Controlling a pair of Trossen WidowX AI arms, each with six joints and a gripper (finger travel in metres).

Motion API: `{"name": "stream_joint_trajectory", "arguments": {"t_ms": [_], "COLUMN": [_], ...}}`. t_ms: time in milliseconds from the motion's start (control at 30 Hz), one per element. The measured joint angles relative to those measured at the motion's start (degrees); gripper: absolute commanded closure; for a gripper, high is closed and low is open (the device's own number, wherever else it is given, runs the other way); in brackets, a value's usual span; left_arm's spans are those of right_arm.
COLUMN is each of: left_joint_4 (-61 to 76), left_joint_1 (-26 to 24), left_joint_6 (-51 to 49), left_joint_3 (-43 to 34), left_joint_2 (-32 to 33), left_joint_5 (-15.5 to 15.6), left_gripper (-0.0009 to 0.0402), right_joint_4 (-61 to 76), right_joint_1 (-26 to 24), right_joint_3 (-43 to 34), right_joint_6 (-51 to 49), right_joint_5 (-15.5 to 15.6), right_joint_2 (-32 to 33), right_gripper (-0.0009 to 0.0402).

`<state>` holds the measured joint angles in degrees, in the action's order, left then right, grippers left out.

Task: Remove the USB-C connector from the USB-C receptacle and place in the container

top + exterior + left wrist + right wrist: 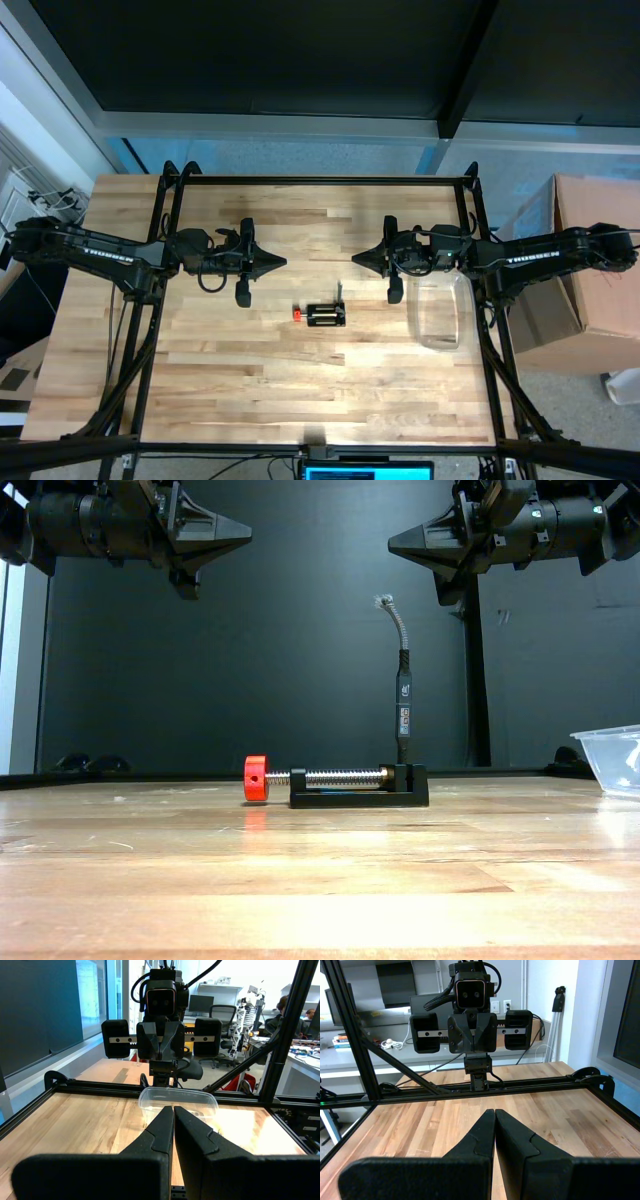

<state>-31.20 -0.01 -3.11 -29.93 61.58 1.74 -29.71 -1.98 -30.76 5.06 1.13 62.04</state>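
Both claws hang high over the bench [250, 350], tips facing: left claw [283, 262] and right claw [355, 259] each clenched on nothing. The USB-C connector [404, 705] stands upright in the USB-C receptacle [405, 772], between them. I'd open wide, descend squarely, pinch the plug body and pull straight up before heading for the container [437, 345] at right.

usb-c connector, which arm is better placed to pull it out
Likely right: right gripper, shut, hovers nearer the upright, seated USB-C connector and the container; left gripper, shut, hovers farther off.
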Motion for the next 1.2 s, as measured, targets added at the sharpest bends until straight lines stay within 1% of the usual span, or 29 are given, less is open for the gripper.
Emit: {"name": "stream_joint_trajectory", "arguments": {"t_ms": [733, 833, 933, 1067, 1200], "left_joint_4": [0.0, 0.0, 0.0, 0.0, 0.0], "left_joint_1": [0.0, 0.0, 0.0, 0.0, 0.0], "left_joint_6": [0.0, 0.0, 0.0, 0.0, 0.0], "left_joint_3": [0.0, 0.0, 0.0, 0.0, 0.0], "left_joint_2": [0.0, 0.0, 0.0, 0.0, 0.0], "left_joint_5": [0.0, 0.0, 0.0, 0.0, 0.0], "left_gripper": [0.0393, 0.0393, 0.0393, 0.0393, 0.0393], "right_joint_4": [-0.3, 0.0, 7.4, 26.7, 43.9], "right_joint_1": [0.0, 0.0, 1.0, 2.8, 3.9], "right_joint_3": [0.0, -1.2, -4.9, -13.5, -22.7], "right_joint_6": [0.0, 0.0, 0.0, -2.0, -2.3], "right_joint_5": [0.0, 0.0, 0.3, 0.1, 0.0], "right_joint_2": [0.0, 0.2, 0.2, 1.1, 4.0], "right_gripper": [0.0393, 0.0393, 0.0393, 0.0393, 0.0393]}}
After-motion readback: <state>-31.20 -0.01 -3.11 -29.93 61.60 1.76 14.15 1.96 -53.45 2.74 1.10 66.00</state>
